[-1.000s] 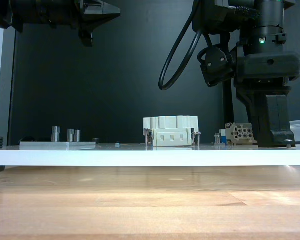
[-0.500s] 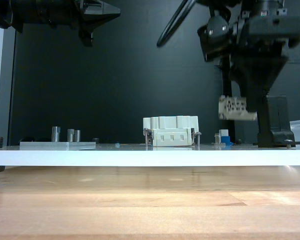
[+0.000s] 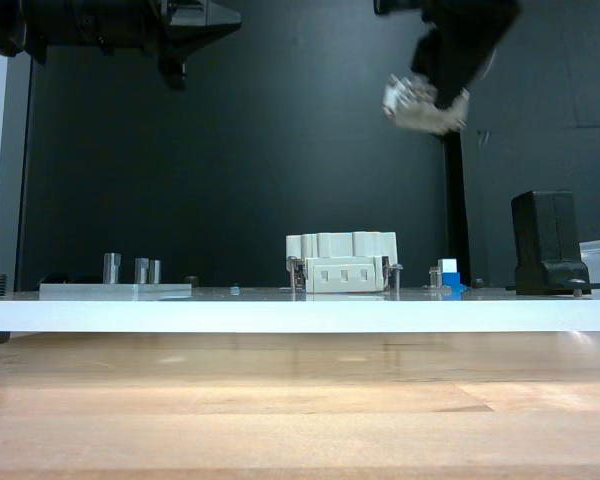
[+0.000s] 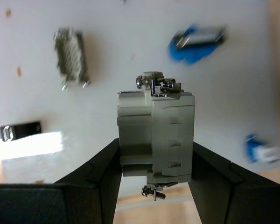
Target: Pick the HAN10E connector and install in the HAN10E hub
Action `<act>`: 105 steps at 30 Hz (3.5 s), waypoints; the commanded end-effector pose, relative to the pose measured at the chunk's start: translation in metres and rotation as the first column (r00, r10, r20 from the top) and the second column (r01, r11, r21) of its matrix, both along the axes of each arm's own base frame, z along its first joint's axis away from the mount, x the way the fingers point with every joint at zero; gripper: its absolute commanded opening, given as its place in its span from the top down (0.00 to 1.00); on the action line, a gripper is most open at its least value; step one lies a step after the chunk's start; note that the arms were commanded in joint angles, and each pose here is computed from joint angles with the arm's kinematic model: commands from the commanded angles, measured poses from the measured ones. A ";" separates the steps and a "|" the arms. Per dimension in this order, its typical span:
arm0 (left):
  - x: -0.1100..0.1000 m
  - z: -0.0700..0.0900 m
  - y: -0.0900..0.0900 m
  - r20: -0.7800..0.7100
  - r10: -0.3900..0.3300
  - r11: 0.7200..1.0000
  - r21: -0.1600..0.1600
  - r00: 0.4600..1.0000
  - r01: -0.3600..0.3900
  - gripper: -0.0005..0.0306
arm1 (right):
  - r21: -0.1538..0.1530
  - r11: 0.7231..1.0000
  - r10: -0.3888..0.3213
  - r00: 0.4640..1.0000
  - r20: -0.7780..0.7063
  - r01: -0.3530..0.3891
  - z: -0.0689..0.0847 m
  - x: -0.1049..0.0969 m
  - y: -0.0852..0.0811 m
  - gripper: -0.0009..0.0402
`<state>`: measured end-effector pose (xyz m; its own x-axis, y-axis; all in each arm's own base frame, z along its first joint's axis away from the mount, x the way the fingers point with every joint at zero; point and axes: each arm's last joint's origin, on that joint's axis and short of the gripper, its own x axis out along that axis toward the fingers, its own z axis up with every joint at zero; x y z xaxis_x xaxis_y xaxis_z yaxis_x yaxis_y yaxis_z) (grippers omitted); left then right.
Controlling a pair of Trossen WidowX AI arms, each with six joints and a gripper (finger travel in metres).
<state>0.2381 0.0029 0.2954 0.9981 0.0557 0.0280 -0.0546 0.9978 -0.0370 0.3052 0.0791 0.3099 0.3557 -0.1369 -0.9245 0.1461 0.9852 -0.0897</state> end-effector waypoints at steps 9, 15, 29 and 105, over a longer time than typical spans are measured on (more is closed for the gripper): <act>0.000 0.000 0.000 -0.024 -0.004 1.000 -0.008 1.000 0.004 0.98 | 0.025 1.000 0.012 0.996 0.088 -0.014 0.041 0.007 -0.023 0.79; 0.001 -0.001 0.000 -0.028 0.006 0.999 -0.050 1.000 -0.007 0.96 | -0.109 0.994 0.015 0.995 0.096 -0.004 0.041 0.010 -0.029 0.79; 0.000 -0.006 0.001 -0.067 0.029 0.967 -0.250 0.997 -0.045 0.60 | -0.395 0.916 0.078 0.997 0.018 -0.065 0.045 0.050 -0.027 0.79; 0.054 -0.007 0.004 -0.139 0.085 0.673 -0.722 0.987 -0.160 0.56 | -0.478 0.877 0.081 0.996 0.036 -0.054 0.056 0.089 -0.028 0.57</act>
<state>0.2918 0.0073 0.2884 0.9765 0.1439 -0.1602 -0.2153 0.6367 -0.7405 0.3945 0.0512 0.3657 0.4253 -0.5287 -0.7346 0.0962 0.8335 -0.5441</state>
